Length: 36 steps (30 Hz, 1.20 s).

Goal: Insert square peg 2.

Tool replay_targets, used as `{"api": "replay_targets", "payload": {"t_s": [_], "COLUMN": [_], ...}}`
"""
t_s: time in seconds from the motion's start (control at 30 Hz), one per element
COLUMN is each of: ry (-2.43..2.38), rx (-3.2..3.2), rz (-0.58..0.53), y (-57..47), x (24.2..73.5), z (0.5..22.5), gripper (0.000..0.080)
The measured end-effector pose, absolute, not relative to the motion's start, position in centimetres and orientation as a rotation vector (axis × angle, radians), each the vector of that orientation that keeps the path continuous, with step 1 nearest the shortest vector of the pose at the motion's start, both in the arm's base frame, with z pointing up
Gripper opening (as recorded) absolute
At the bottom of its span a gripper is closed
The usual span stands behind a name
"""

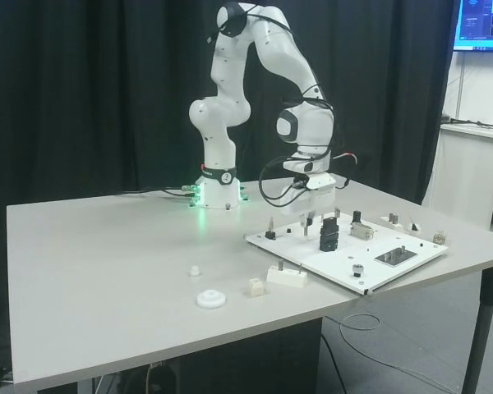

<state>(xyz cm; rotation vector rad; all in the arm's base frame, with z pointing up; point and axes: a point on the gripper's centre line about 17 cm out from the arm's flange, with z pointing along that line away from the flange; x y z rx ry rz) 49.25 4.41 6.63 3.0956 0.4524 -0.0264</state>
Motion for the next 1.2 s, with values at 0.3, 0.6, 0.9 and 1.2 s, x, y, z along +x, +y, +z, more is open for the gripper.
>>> {"api": "replay_targets", "payload": {"t_s": [0.3, 0.6, 0.9, 1.2], "ry": [0.438, 0.431, 0.415, 0.403], "rx": [3.099, 3.106, 3.118, 3.125], "rz": [-0.043, -0.065, -0.065, -0.067], "y": [4.5, 4.8, 5.2, 5.4], "x": [49.3, 48.9, 48.9, 49.0], "z": [6.0, 5.5, 5.5, 5.3], "gripper": [0.0075, 0.0075, 0.0075, 0.0075]}}
